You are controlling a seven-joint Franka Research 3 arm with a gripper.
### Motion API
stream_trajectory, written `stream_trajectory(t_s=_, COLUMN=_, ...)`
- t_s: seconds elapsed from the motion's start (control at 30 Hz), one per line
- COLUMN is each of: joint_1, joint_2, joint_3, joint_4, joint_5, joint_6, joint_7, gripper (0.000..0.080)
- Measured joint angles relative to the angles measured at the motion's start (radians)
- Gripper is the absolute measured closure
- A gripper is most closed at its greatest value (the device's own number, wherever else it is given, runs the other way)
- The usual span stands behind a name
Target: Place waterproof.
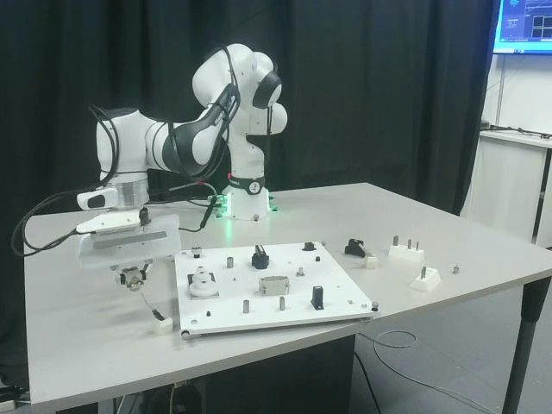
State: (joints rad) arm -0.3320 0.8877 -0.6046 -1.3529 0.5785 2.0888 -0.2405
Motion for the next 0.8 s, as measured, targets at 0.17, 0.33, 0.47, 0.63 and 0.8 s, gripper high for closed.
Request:
stream_trajectory(t_s=0.17, joint_1=0.0, joint_2=-0.001, joint_3=-0.007, joint_4=0.0, joint_5=0.002, joint_6=0.001, joint_7=0.191, gripper=0.0489)
stream_trajectory(t_s=0.33, joint_1=-0.003, joint_2=-0.001, joint_3=-0.008, joint_4=-0.001, joint_5=0.003, joint_6=0.009, joint_7=0.35, gripper=0.0489)
stream_trajectory(t_s=0.47, joint_1=-0.006, joint_2=-0.001, joint_3=-0.008, joint_4=-0.008, joint_5=0.017, joint_6=0.026, joint_7=0.451, gripper=0.0489)
stream_trajectory(t_s=0.63, joint_1=-0.007, joint_2=-0.001, joint_3=-0.008, joint_4=-0.029, joint_5=0.035, joint_6=0.06, joint_7=0.606, gripper=0.0489)
stream_trajectory(t_s=0.8, joint_1=-0.007, joint_2=0.0, joint_3=-0.007, joint_4=-0.058, joint_5=0.051, joint_6=0.101, joint_7=0.74, gripper=0.0489)
